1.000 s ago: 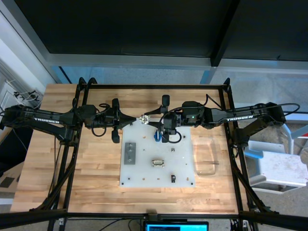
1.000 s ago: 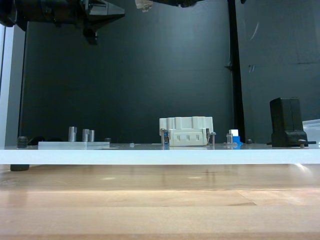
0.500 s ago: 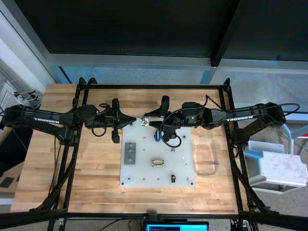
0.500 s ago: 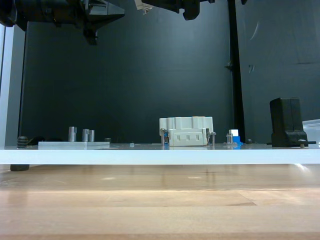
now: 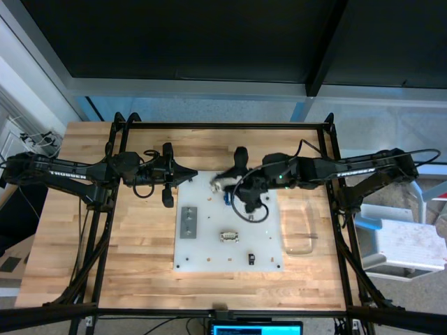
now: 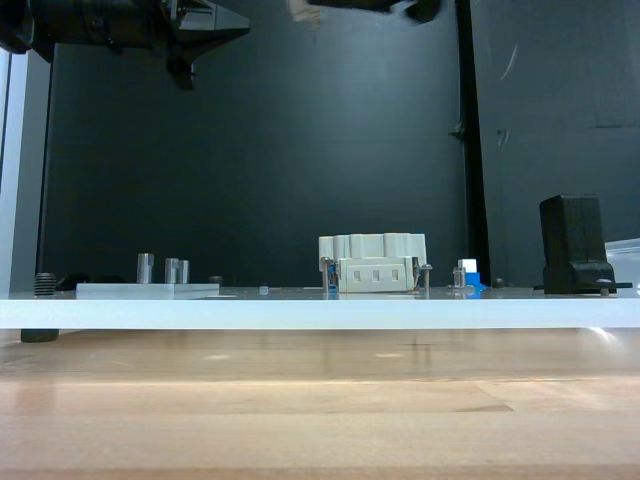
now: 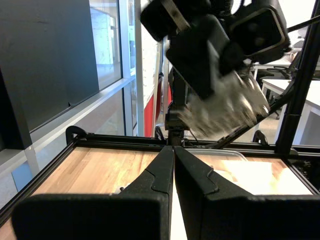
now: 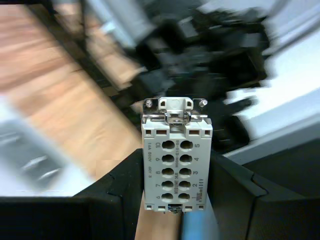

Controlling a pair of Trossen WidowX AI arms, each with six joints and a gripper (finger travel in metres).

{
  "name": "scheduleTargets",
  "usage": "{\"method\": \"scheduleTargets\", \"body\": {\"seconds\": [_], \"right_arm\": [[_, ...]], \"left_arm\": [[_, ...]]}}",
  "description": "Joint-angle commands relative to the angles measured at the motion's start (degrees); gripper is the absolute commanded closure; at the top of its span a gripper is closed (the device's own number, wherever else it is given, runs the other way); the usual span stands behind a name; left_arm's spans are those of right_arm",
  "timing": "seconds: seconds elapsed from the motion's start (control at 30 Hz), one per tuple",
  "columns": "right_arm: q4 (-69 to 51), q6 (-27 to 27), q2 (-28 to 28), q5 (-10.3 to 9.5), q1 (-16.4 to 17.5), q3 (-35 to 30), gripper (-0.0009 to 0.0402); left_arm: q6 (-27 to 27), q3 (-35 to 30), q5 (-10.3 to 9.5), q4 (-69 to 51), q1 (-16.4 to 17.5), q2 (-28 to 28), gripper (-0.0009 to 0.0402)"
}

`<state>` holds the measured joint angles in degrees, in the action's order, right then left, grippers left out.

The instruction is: Pick the HAN10E connector and install in the HAN10E hub

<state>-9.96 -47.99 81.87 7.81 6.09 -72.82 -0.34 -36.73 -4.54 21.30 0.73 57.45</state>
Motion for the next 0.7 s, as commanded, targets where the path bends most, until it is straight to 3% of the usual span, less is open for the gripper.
{"method": "scheduleTargets", "body": {"seconds": [0.03, 0.37, 0.5, 0.7], "right_arm": [[-15.19, 6.71, 0.72, 0.13, 1.07, -4.52, 0.0393], [-42.91, 21.11, 10.97, 0.28, 4.63, -19.8, 0.0393], [-48.57, 27.98, 15.96, 2.99, 5.62, -25.18, 0.0393], [-57.55, 40.48, 23.47, 3.17, 6.91, -33.24, 0.0393]], "left_arm": [[0.0, -0.02, 0.0, 0.0, 0.0, 0.0, 0.0393], [0.02, -0.02, 0.0, 0.0, 0.0, 0.0, 0.0393], [0.0, -0.02, 0.0, 0.0, 0.02, 0.0, 0.0393], [0.0, -0.02, 0.0, 0.0, 0.02, 0.0, 0.0393]]}}
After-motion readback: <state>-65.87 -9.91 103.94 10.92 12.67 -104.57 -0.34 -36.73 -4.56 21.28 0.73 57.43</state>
